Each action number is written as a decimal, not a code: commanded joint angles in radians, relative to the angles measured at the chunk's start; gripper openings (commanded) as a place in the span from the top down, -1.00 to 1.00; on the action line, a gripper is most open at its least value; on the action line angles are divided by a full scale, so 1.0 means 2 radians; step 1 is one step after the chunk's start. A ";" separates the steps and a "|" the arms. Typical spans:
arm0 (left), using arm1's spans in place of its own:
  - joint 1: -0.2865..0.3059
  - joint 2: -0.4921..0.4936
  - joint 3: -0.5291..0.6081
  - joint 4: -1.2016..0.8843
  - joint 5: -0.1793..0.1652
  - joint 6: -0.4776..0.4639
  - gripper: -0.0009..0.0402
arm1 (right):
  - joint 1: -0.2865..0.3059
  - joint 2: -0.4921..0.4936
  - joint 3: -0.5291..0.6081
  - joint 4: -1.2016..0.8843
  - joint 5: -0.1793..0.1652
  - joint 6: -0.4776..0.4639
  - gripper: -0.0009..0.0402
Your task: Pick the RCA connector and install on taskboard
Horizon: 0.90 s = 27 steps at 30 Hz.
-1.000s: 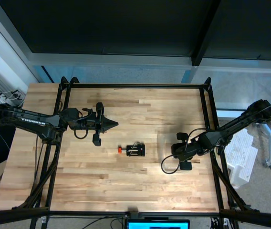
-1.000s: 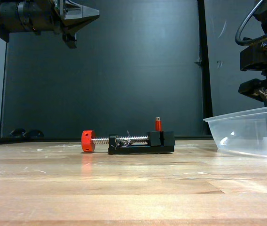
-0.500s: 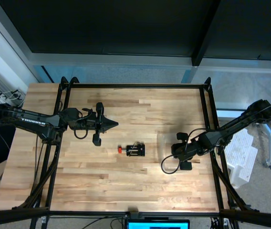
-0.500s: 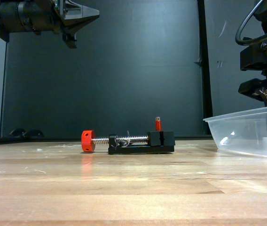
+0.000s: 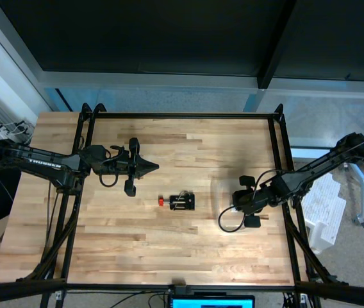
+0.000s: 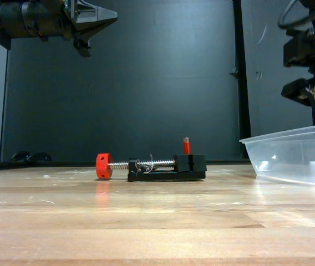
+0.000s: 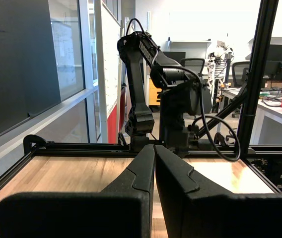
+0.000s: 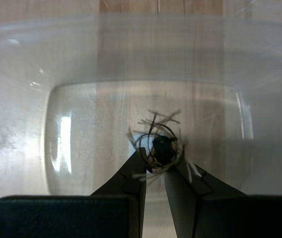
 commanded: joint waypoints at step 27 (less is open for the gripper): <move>0.000 0.000 0.000 0.000 0.000 0.000 0.96 | -0.030 -0.009 0.098 -0.072 0.000 -0.016 0.96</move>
